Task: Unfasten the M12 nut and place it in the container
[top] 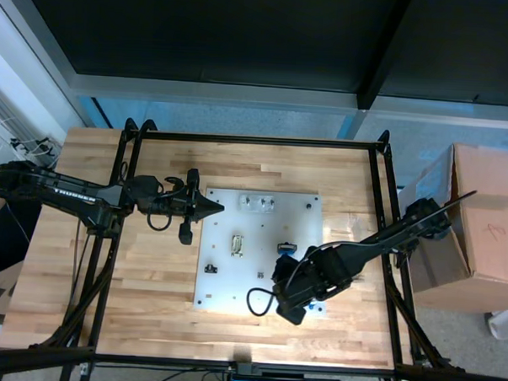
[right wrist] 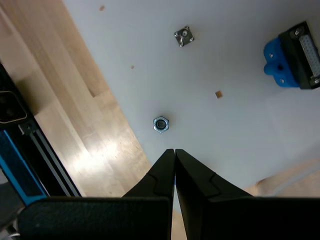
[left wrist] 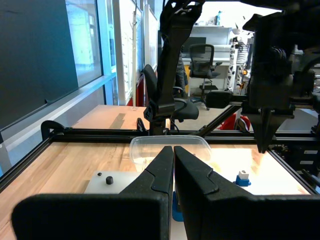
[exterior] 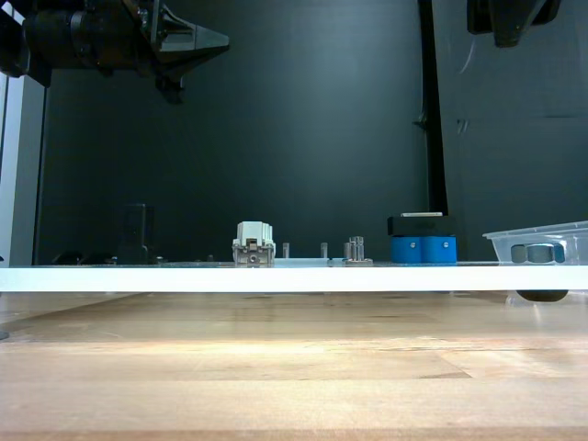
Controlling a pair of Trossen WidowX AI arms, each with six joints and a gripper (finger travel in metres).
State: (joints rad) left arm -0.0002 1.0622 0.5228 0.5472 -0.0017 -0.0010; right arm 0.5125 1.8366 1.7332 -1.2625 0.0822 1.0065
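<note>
M12 nut (right wrist: 160, 124) sits on its stud by the white board's (right wrist: 225, 60) near right edge. The right gripper (right wrist: 174, 150) hovers just above it, pinched closed. The left gripper (left wrist: 173, 148), closed too, hangs high over the board's left edge. We'd open wide first, centre over the flats, then drop straight down. The container (exterior: 501, 243) sits just off the board's right edge.

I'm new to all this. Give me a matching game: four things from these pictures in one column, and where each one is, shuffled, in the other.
1. left gripper
2. right gripper
3. M12 nut
4. container

A. silver, on the white board
B. clear plastic, at the board's right side
C. shut, above the nut
D. shut, high over the board's left side

Pairs: 1-D, 2-C, 3-A, 4-B.
</note>
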